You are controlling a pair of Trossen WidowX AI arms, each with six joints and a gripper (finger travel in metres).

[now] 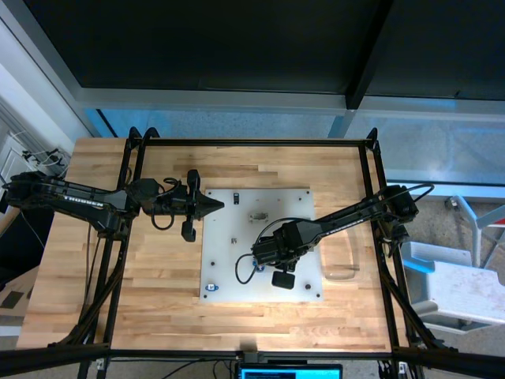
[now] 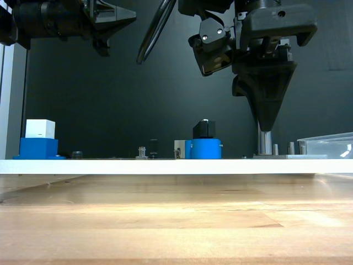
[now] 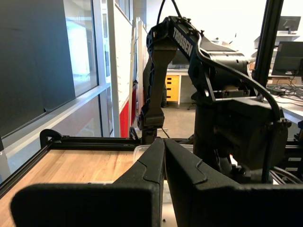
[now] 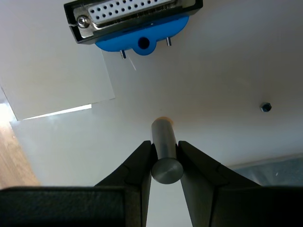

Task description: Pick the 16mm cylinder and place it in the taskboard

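**Right gripper and cylinder over the taskboard.** The right gripper is standing over the taskboard, its fingers clamping the cylinder near its upper end. The cylinder is hanging upright with its lower end meeting the white, matte board; whether it is entering a hole cannot be told. It is showing as plain brushed metal, round and smooth. It is judged stiff, dense for its size, and prone to slipping or tilting between the flat black fingers, so a hold across the diameter, high on the shaft, is suiting it best. Nearby, a blue part is carrying a metal connector. The left gripper is hovering at the board's left edge, raised, fingers pressed together.
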